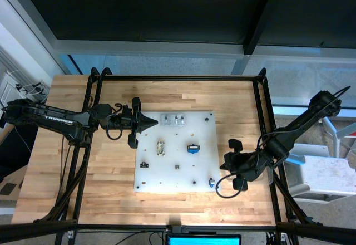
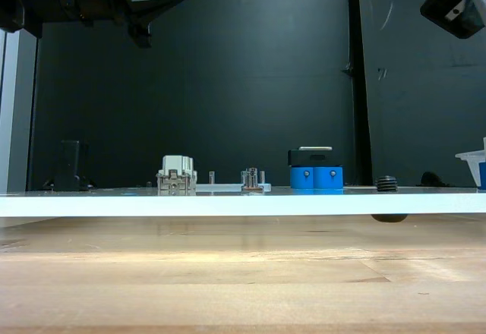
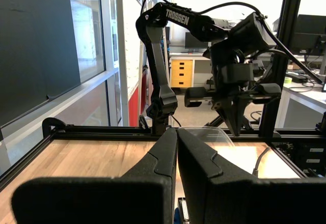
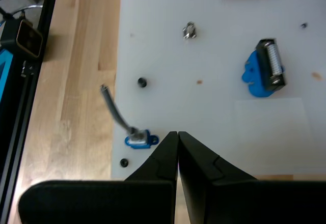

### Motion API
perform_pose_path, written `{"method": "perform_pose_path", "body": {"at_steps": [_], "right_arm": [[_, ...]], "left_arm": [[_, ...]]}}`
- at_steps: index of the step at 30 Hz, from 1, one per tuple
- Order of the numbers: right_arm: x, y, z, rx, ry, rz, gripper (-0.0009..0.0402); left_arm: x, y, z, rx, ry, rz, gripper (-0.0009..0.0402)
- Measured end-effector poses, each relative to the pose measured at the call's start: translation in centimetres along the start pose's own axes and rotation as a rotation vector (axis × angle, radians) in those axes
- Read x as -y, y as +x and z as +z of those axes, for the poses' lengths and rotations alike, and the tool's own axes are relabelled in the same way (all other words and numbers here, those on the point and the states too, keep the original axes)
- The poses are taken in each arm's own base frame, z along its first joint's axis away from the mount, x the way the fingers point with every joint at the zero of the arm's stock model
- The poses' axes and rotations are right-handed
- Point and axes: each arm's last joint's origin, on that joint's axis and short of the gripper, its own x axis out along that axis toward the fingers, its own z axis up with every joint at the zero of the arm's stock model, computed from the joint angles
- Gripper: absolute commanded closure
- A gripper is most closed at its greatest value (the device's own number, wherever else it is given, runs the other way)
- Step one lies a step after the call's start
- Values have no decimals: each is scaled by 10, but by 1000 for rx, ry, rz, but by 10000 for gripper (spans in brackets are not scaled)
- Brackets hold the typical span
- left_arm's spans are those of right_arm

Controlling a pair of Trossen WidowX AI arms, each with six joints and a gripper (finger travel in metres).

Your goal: Remove the rj45 connector and place it in the container

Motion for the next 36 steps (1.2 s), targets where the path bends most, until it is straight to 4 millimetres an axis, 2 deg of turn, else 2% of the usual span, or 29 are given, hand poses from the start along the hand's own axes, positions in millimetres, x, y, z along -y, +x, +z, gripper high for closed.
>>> {"method": "perform_pose_path", "body": {"at_steps": [12,21,25,32,36], "right_arm": [[-17,15,-12,-65,17,-13,393],[-36,21,-6,-108,3,-29,381],[-40,22,-4,-116,-5,-31,338],[-42,30,-7,-136,-14,-52,218],[-43,34,-7,-117,-12,-78,167]], "left_arm": [[0,0,0,0,0,0,393],[0,0,0,0,0,0,393],[0,0,0,0,0,0,393],[0,0,0,1,0,0,393],[0,0,0,0,0,0,393]]}}
